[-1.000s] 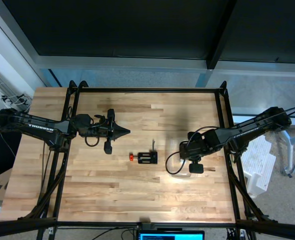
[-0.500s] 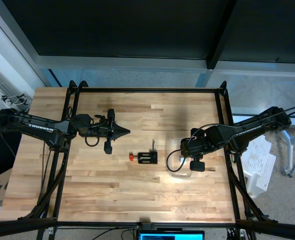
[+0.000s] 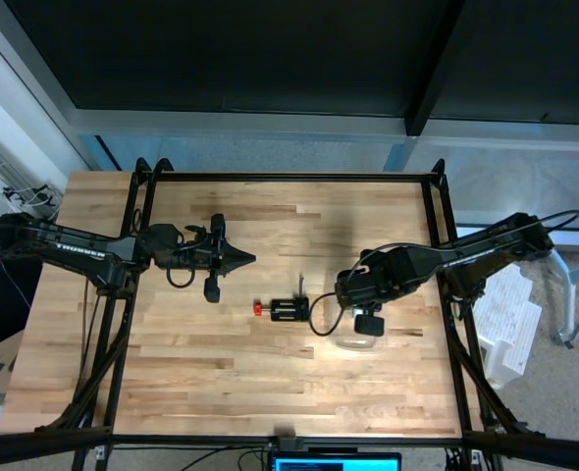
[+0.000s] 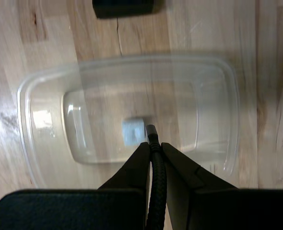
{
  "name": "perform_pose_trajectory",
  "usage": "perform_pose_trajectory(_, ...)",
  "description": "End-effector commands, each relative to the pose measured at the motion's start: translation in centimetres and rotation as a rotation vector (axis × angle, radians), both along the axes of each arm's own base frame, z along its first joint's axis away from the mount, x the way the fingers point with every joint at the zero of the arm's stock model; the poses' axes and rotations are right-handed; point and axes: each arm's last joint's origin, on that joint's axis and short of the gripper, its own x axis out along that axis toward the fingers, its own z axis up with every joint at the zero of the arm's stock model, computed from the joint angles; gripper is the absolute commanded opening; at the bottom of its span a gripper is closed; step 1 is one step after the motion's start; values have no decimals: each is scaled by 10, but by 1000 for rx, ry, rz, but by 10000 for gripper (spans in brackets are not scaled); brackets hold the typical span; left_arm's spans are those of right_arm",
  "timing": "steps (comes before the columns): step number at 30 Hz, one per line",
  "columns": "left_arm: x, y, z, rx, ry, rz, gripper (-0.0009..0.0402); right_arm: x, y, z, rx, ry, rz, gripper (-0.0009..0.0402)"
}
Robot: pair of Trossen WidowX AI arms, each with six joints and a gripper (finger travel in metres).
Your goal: Pick the USB-C connector and install on taskboard
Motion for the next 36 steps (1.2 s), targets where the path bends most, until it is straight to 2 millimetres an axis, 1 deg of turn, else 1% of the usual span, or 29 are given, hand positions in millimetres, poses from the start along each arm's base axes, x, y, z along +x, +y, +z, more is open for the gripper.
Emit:
perform_pose_trajectory(1, 0, 0, 0, 0, 0, 0, 0, 10, 1, 3, -5, -10, -7, 0)
perform_pose_trajectory(12, 0, 0, 0, 0, -1, 0, 0, 45, -2, 7, -20, -15, -29, 0)
perform_pose_trajectory(15, 0, 0, 0, 0, 0, 0, 0, 50, -5, 8, -17, -10, -5, 0)
perform_pose_trajectory(22, 0, 0, 0, 0, 0, 0, 0, 51, -5, 8, -23, -8, 67, 0)
perform_pose_trajectory(25, 0, 0, 0, 0, 0, 0, 0, 52, -5, 9, -4, -22, 70, 0)
perform_pose_trajectory(28, 0, 0, 0, 0, -1, 0, 0, 57, -4, 5, -4, -14, 66, 0)
perform_pose_trajectory(30, 0, 0, 0, 0, 0, 0, 0, 63, -2, 2, -5, -13, 61, 0)
perform_pose_trajectory(32, 0, 0, 0, 0, 0, 0, 0, 68, -2, 4, -2, -26, 57, 0)
perform_pose_trajectory(36, 0, 0, 0, 0, 0, 0, 0, 82, -4, 2, -4, -24, 49, 0)
